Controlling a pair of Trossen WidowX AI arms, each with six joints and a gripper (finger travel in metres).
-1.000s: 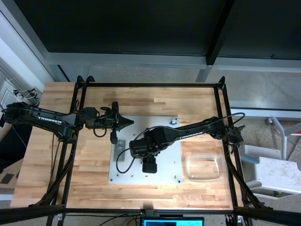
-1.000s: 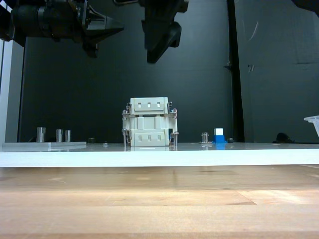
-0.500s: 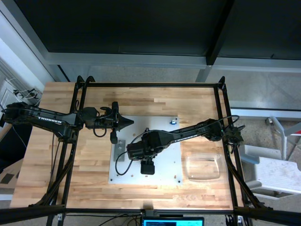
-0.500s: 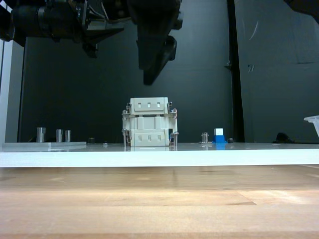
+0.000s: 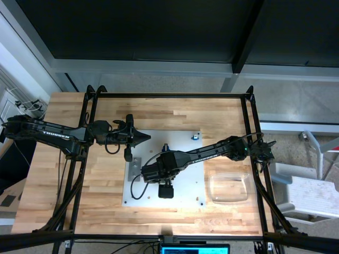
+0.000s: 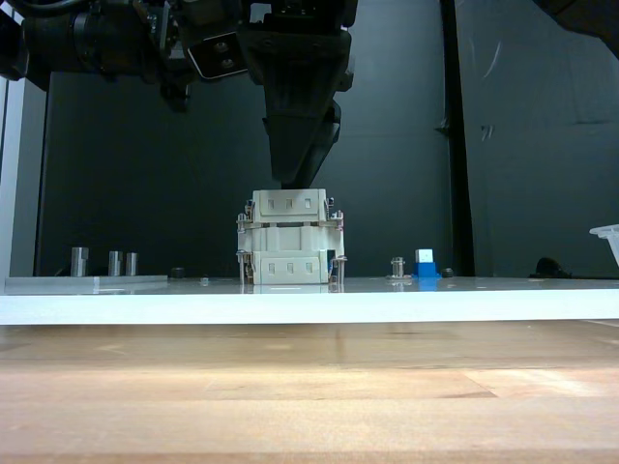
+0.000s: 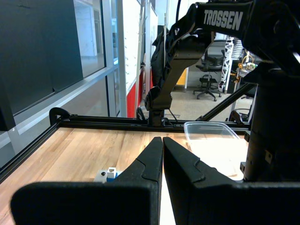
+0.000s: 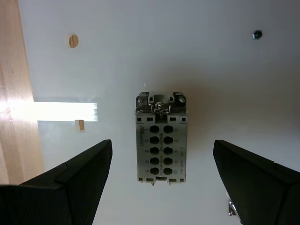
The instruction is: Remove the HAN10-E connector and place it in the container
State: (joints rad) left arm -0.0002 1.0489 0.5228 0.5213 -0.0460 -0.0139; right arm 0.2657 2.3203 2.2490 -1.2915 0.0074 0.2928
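Right wrist view: the right end effector [image 8: 162, 146] hangs open just above the HAN10-E connector [image 8: 161, 133], which is mounted on the grey board [image 5: 186, 194]. The left end effector [image 7: 162, 142] hovers closed over the board's far-left corner, well apart from the container [image 5: 229, 187].

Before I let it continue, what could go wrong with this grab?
The wide-open right hand hangs just above the HAN10-E connector; an off-centre close might skew it. The connector sits stacked on a base, so pulling may jam. The shut left hand hovers near the right arm; they could bump.
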